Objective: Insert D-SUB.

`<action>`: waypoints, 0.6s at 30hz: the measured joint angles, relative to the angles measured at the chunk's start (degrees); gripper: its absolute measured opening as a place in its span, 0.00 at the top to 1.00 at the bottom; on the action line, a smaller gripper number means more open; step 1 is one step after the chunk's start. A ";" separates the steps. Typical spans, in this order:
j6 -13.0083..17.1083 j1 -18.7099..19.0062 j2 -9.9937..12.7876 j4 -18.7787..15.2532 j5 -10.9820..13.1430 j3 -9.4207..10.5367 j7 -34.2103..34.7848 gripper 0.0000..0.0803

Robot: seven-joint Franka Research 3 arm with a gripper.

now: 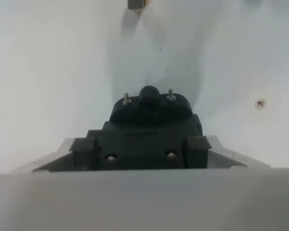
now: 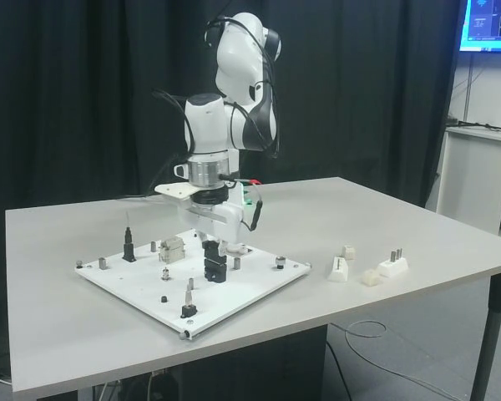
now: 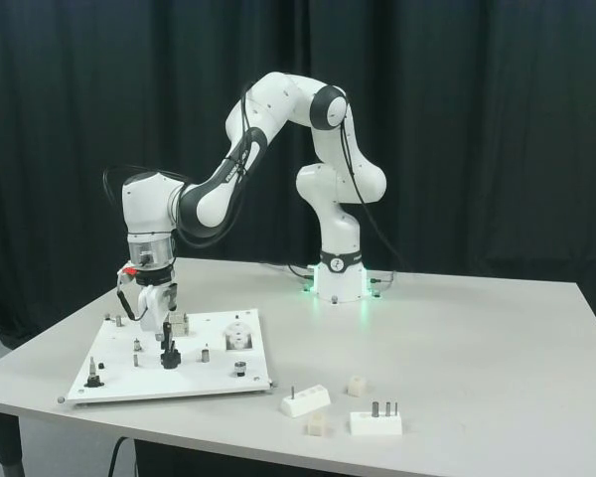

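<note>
In the wrist view the black D-SUB plug (image 1: 151,109), with two small screws on its top, sits between my gripper (image 1: 140,150) fingers, which are shut on it. Below it there is only the white board (image 1: 48,72). In the first room view the gripper (image 2: 210,247) holds the plug (image 2: 210,256) upright just over a black socket block (image 2: 215,273) near the board's middle. Whether plug and block touch I cannot tell. The second room view shows the gripper (image 3: 165,330) low over the same block (image 3: 169,359) on the board (image 3: 219,383).
The board carries a black peg stand (image 2: 129,251), a grey block (image 2: 174,248), several short posts and a black post (image 2: 189,310) near its front corner. White loose parts (image 2: 338,268) (image 2: 394,266) lie on the grey table (image 2: 401,225) to the right.
</note>
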 joint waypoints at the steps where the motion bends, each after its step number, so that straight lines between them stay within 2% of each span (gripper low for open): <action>1: -0.01 0.00 0.00 0.00 0.00 0.00 0.00 0.52; 18: -0.42 0.14 -0.05 0.00 0.00 0.00 0.00 0.52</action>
